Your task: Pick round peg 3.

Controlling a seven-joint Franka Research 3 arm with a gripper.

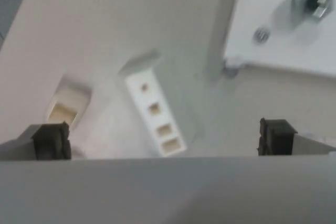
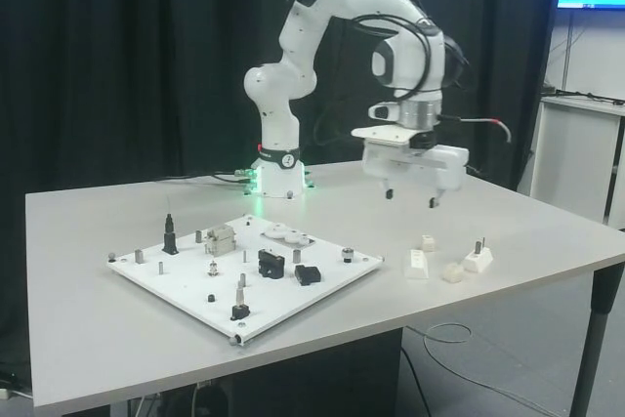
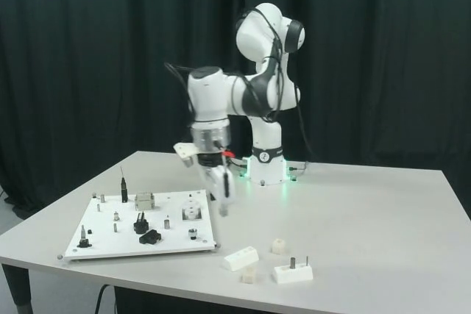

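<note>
My gripper (image 2: 411, 197) hangs open and holds nothing, well above the table, between the white board and the loose white blocks. In the wrist view the gripper (image 1: 163, 139) looks down on a long white block (image 1: 155, 111) with a row of holes, also seen as the long block (image 2: 417, 264) (image 3: 241, 257). A thin grey peg (image 2: 478, 244) stands upright in a small white holder (image 2: 478, 261) (image 3: 292, 273), to the side of the gripper (image 3: 223, 207) and outside the wrist view. I cannot tell which peg is number 3.
A white board (image 2: 322, 285) (image 3: 110, 251) carries several small pegs and black parts; its corner (image 1: 283, 19) shows in the wrist view. Two small white blocks (image 2: 451, 273) (image 2: 428, 240) lie near the holder, one small block (image 1: 65, 106) by a fingertip. The arm's base (image 2: 278, 178) stands behind.
</note>
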